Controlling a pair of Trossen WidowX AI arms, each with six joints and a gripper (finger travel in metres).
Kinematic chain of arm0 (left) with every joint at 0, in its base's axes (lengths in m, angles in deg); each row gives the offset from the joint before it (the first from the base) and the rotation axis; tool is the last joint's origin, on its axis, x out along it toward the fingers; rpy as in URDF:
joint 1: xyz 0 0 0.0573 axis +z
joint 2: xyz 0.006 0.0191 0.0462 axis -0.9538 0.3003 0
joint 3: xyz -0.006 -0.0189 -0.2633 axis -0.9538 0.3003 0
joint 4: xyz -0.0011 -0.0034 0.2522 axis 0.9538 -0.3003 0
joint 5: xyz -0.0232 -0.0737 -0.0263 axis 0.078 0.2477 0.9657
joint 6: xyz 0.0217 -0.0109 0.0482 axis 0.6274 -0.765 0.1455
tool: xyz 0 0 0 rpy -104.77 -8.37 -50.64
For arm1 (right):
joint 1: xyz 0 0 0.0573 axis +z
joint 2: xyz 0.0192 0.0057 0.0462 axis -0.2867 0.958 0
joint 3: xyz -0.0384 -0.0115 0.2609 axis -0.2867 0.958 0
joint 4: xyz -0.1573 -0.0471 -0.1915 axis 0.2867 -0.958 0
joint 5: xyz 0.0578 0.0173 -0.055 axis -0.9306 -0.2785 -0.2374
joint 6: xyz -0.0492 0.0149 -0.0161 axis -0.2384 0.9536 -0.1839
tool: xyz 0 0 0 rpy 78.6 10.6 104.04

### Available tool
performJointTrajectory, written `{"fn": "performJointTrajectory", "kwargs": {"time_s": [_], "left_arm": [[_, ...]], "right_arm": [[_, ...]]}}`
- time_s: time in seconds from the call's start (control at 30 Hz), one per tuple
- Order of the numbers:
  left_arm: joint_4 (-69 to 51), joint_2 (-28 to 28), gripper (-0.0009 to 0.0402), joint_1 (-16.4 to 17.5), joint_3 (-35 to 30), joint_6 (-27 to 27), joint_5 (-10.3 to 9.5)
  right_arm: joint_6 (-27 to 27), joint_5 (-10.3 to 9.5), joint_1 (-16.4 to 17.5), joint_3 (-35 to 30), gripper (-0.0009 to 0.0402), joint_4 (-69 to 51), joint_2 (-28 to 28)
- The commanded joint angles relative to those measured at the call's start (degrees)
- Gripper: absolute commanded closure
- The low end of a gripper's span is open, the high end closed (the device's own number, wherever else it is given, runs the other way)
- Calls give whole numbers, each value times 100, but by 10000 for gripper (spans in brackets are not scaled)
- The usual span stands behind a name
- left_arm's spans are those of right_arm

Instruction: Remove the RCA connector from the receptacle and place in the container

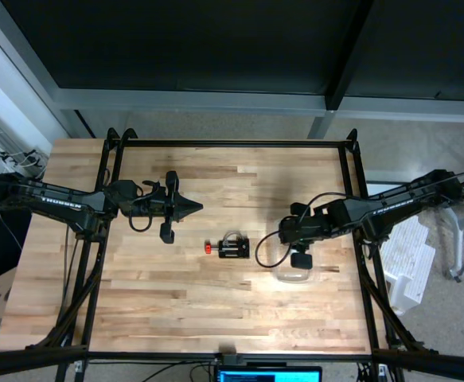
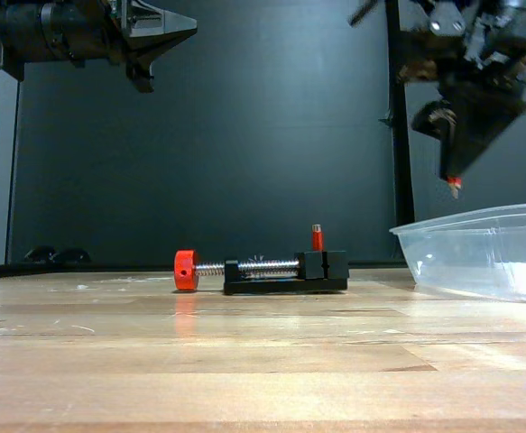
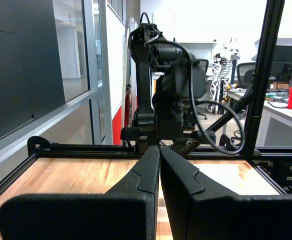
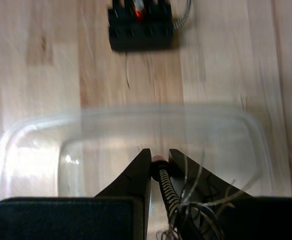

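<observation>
Clear plastic container (image 4: 161, 114) sits right under my right gripper (image 4: 159, 155), which pinches the RCA connector (image 2: 454, 185) by its coiled tail, well apart from the receptacle (image 2: 285, 271). I judge this is the drop: part the fingers so it falls inside. Left gripper (image 3: 159, 167) hangs parked high, fingers pressed together. I can't read the white lettering on the arms.

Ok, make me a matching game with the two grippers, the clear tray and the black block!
1 left gripper
2 right gripper
3 container
4 receptacle

A black with a red end, on the table in the middle
B shut, empty, raised at the left
C shut on the RCA connector, above the container
D clear, under the right gripper

Pairs: 1-B, 2-C, 3-D, 4-A
</observation>
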Motion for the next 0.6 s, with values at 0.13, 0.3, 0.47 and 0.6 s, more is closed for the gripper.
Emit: {"fn": "performJointTrajectory", "kwargs": {"time_s": [0.13,0.3,0.47,0.6], "left_arm": [[0,2,393,0,-2,0,2],[2,2,393,0,-2,0,2],[0,2,393,0,-2,0,2],[0,2,393,0,-2,0,2]], "right_arm": [[136,55,4,461,393,-35,-46],[173,52,9,662,393,-35,-46],[122,-50,15,723,377,-37,-46],[131,-46,15,684,318,-26,-46]]}}
